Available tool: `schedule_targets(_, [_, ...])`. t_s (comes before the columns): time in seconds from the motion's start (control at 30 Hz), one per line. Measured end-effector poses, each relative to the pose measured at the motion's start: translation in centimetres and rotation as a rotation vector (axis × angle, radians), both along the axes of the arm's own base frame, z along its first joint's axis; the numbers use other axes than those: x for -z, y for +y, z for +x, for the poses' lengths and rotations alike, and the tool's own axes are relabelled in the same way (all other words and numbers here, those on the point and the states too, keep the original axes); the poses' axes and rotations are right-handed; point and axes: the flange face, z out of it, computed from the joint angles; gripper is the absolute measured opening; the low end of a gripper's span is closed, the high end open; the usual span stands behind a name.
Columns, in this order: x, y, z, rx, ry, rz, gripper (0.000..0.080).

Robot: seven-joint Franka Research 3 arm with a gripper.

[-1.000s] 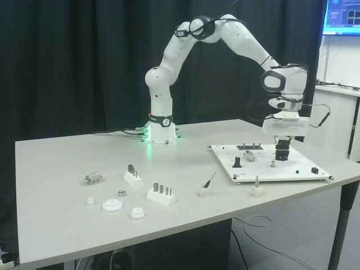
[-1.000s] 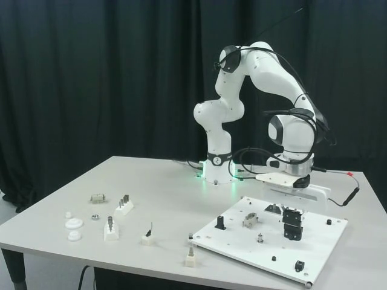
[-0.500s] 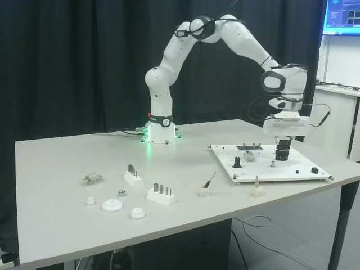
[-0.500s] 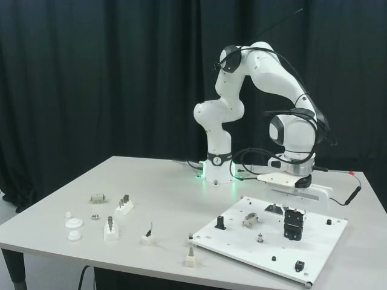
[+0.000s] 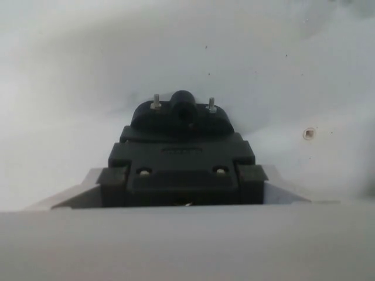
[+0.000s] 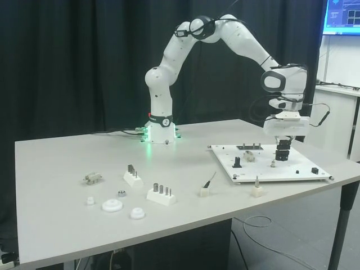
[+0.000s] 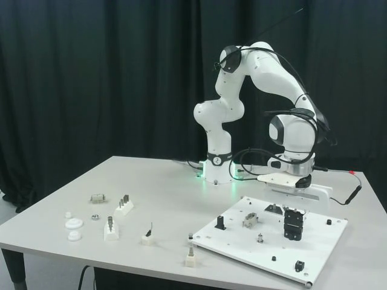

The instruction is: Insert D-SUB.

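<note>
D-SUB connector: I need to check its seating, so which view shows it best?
The wrist view: the D-SUB connector fills it, both screws visible. Both room views show only a small black block under the end effector.

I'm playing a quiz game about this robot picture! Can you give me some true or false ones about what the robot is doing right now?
1. The claw is over the white board on the grey table. True.
2. The claw is holding the black D-SUB plug. True: the wrist view shows the plug right between the fingers.
3. The white round discs lie on the white board. False: they lie on the bare table, far from the board.
4. A light at the arm's base glows green. True.
5. The arm is white all over with nothing plugged into it. False: a black cable hangs from near the wrist.
6. The curtain behind the robot is white. False: the curtain is black.
</note>
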Motion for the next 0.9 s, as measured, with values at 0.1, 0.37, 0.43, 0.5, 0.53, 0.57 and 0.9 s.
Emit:
schedule_targets(0.1, [0.0,-0.02,0.01,0.0,0.0,0.0,0.0387])
schedule_targets(0.37, [0.0,-0.05,0.03,0.024,0.0,-0.001,0.0387])
schedule_targets(0.43, [0.0,-0.05,0.03,0.027,0.0,-0.001,0.0387])
schedule_targets(0.5, [0.0,-0.05,0.03,0.029,0.0,-0.001,0.0387])
schedule_targets(0.53, [0.0,-0.05,0.03,0.03,0.0,-0.001,0.0387])
schedule_targets(0.57, [0.0,-0.05,0.03,0.031,0.0,-0.001,0.0387])
schedule_targets(0.9, [0.0,-0.18,0.09,0.033,-0.001,-0.003,0.0387])
